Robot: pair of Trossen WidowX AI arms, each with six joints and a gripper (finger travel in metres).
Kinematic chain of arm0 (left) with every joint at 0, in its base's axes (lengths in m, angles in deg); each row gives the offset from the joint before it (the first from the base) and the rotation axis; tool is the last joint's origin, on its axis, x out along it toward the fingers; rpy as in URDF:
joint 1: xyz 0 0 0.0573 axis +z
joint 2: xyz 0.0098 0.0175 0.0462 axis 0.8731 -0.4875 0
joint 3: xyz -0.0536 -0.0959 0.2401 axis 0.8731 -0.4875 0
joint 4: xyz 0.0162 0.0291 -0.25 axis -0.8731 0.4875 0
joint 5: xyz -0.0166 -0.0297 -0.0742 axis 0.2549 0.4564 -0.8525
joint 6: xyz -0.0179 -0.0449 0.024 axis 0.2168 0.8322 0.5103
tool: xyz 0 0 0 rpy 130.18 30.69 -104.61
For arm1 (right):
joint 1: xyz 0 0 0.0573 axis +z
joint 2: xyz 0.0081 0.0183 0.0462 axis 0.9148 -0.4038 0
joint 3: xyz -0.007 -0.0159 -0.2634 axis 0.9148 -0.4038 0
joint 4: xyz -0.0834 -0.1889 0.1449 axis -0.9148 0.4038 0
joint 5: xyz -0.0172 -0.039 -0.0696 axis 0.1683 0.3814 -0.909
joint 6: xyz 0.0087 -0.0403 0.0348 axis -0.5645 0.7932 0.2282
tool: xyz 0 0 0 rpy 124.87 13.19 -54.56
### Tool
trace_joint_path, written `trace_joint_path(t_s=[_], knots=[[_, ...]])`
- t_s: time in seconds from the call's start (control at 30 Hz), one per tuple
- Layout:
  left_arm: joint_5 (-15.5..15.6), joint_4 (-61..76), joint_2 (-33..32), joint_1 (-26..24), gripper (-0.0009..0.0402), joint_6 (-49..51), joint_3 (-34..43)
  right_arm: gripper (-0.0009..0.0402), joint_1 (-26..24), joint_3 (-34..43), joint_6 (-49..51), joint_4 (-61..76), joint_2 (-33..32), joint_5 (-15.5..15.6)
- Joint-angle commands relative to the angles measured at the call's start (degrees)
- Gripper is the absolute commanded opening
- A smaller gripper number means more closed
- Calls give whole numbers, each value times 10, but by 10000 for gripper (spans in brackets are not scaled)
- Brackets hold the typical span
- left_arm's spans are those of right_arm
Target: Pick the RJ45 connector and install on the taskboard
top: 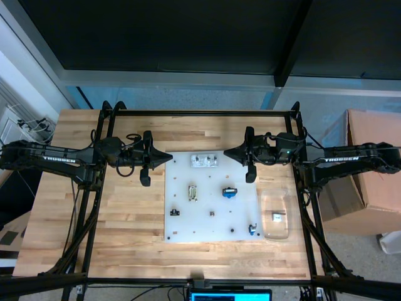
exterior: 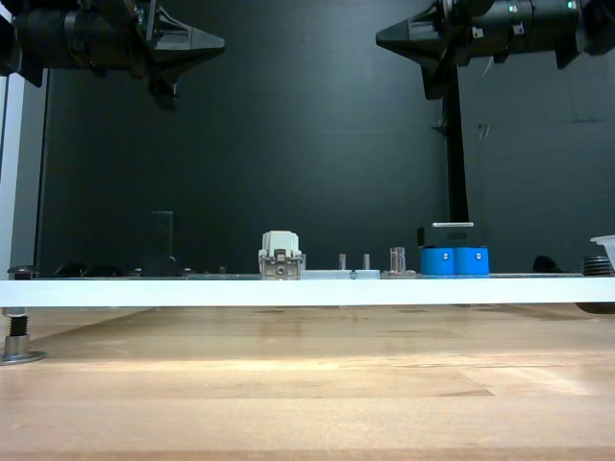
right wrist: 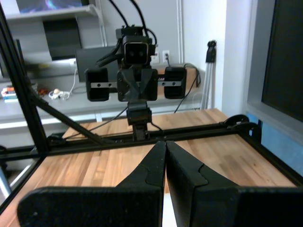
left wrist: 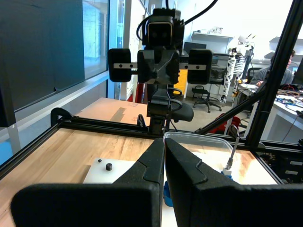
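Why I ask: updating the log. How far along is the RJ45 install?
Done, it seems: the connector stands in the jack, cable rising; the tray holds only its white block. In hand: nothing; the left gripper and right gripper hang shut and empty over the board's far end. Left: nothing visible, though how fully it sits I cannot tell.

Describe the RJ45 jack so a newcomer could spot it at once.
Start at the white board between the left gripper and right gripper, both hanging high by its far edge. At its near right corner, beside the clear tray, sits the small blue jack. Unlike the blue part mid-board, it carries an upright grey cable.
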Motion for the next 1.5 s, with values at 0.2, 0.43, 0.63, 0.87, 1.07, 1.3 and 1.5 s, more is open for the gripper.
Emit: trace_joint_path(t_s=[0.2,0.43,0.63,0.87,1.07,1.3,1.5], knots=[[0,0,0,0,0,0,0,0,-19,-16,-2,-18,0,7],[0,0,0,0,0,0,0,0,-20,-10,-2,-7,0,7],[0,0,0,0,0,0,0,0,-20,0,-2,4,-1,22],[0,0,0,0,0,0,0,0,-20,-1,-2,4,-1,20],[0,0,0,0,0,0,0,0,-7,-1,-11,4,-1,14],[0,0,0,0,0,0,0,0,24,-1,-16,3,-1,0],[0,0,0,0,0,0,0,0,24,-1,-17,3,-1,0]])
